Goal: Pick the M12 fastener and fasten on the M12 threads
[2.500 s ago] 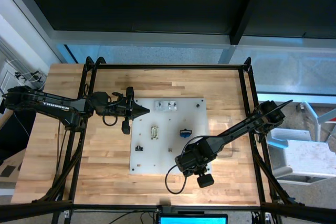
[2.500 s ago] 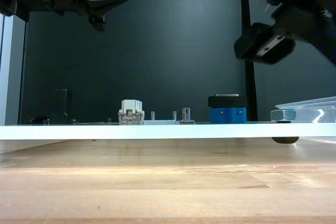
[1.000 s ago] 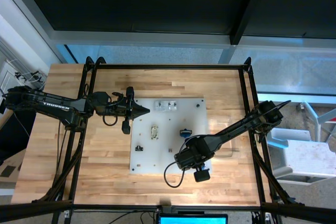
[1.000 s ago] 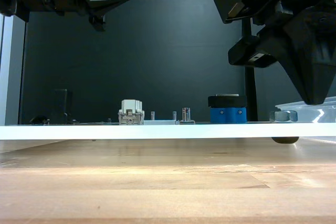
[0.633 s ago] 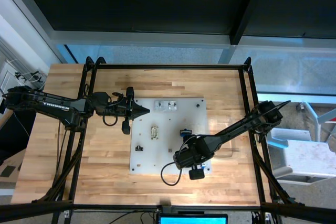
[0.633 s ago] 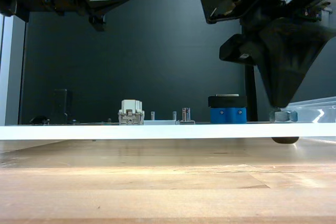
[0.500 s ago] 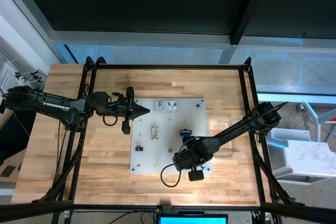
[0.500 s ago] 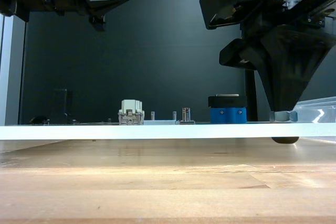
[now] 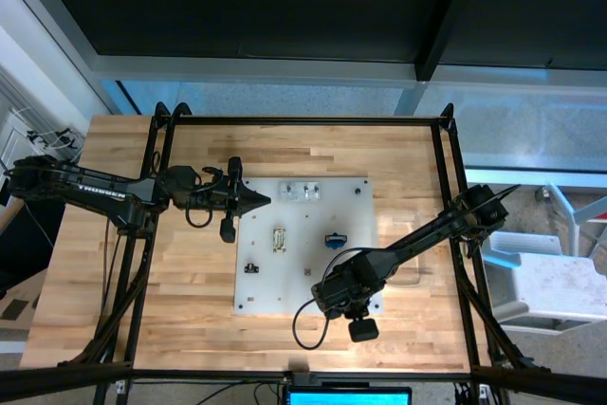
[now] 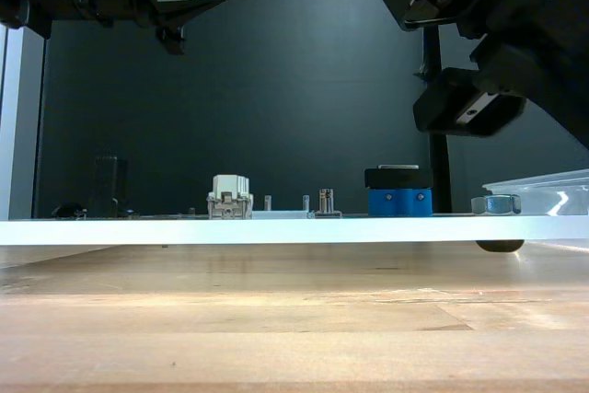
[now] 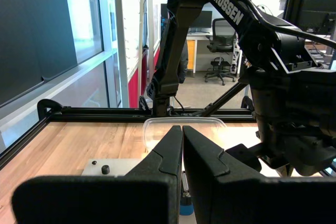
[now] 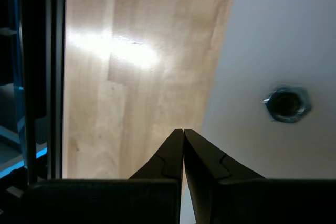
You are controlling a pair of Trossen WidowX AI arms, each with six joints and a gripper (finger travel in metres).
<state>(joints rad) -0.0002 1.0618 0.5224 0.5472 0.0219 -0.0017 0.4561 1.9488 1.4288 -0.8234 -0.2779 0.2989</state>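
Two claws, both clenched, empty. Noted right gripper (image 12: 183, 131) hanging above the white board's (image 9: 285, 277) five o'clock corner, just clear of the M12 nut (image 12: 287, 104), likely lining up to turn it. Nut sat on the board, seemingly on its stud. Noted left gripper (image 9: 266, 200) parked at ten o'clock.

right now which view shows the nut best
Right wrist view: the nut shows whole, beside the shut right gripper. Low view: side-on only. High view: not discernible. Left wrist view, past the shut left gripper parked high at left: absent.
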